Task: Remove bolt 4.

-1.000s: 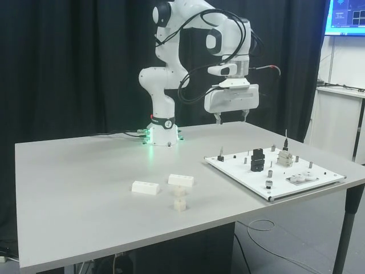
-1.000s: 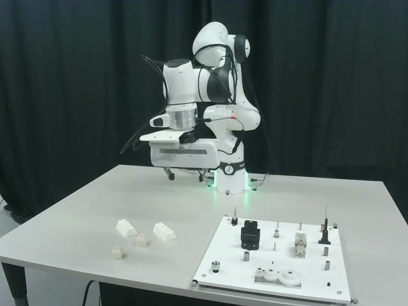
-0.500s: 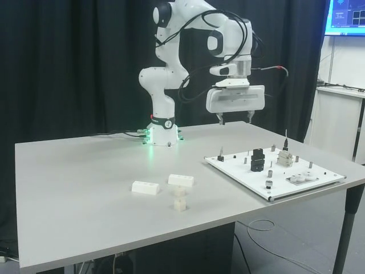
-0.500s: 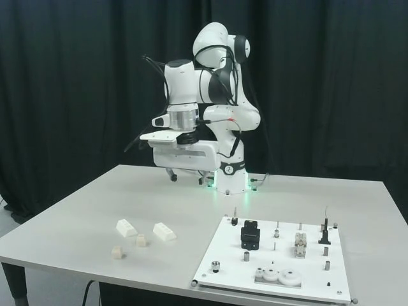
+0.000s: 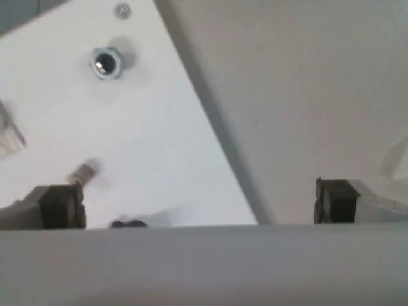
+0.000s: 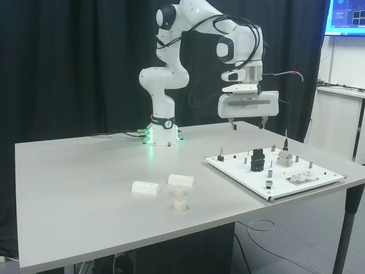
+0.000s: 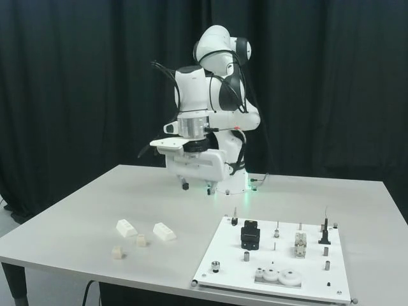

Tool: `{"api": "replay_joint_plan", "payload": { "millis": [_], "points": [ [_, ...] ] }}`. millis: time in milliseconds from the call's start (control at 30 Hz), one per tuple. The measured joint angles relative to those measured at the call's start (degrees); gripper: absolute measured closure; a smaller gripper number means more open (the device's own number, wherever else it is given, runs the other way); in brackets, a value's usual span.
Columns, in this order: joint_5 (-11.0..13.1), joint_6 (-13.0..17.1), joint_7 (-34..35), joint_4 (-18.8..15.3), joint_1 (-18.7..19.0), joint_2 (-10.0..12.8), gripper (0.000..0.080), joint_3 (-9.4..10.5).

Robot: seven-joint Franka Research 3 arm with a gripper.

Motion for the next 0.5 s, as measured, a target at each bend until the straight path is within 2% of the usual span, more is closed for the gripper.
{"api": "replay_joint_plan", "payload": {
  "millis": [267,500],
  "points": [
    [-0.2,1.9,6.2,3.7,1.2,4.4,0.0003,0.0],
    [-0.6,2.2,14.1,7.9,2.1,8.6,0.0003,-0.01]
  ]
}}
